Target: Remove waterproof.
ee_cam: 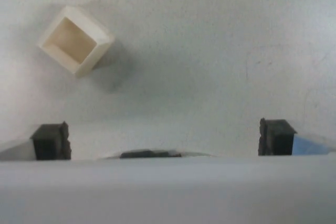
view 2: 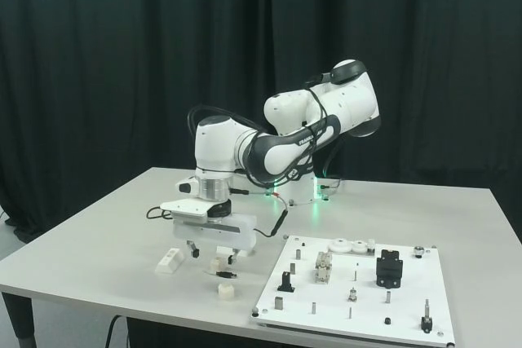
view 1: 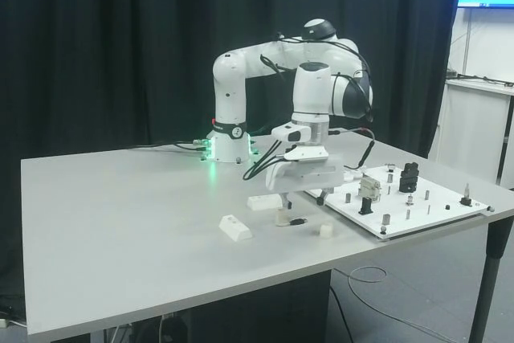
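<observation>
1. The waterproof, a small white square cap [ee_cam: 75, 39] with a hollow middle, lies alone on the grey table [view 1: 120, 206], near the front edge; in the first room view it is the little white block [view 1: 326, 230] just off the corner of the white assembly board [view 1: 418, 206].
2. The gripper [ee_cam: 163, 140] hangs low over the table near the cap without touching it; its two black fingertips [ee_cam: 51, 141] stand wide apart with only bare table between them, so the claw is released and holds nothing.
3. In the second room view the cap [view 2: 226, 291] sits in front of the gripper [view 2: 214, 260], between it and the table's edge.
4. A longer white block [view 1: 235, 228] lies on the table on the gripper's other side, well apart from the cap.
5. The board carries several small black and grey fixtures, among them a black block [view 2: 389, 268] and white round gears [view 2: 351, 244].
6. The white arm [view 2: 285, 140] bends down from its base [view 1: 227, 146], where green lights glow.
</observation>
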`<move>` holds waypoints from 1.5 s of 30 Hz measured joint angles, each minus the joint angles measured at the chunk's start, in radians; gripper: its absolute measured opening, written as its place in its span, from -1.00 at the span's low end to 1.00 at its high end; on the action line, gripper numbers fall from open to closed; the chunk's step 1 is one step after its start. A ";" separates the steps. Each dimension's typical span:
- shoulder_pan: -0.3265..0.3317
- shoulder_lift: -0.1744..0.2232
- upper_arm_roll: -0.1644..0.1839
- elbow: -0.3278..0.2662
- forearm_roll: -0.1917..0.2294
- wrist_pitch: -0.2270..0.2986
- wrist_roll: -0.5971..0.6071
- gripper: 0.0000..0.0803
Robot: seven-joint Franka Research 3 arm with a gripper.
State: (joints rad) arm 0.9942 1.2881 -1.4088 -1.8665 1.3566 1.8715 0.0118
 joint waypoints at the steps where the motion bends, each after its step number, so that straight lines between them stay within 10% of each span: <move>1: 0.000 0.000 0.000 0.000 0.000 0.000 0.000 0.99; 21: 0.062 -0.005 -0.056 0.003 -0.003 -0.088 0.015 0.99; 33: 0.178 -0.018 -0.109 -0.029 -0.012 -0.201 0.137 0.99; 45: 0.308 -0.019 -0.126 -0.056 -0.030 -0.208 0.272 0.99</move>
State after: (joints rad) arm 1.3024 1.2694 -1.5352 -1.9225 1.3268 1.6638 0.2836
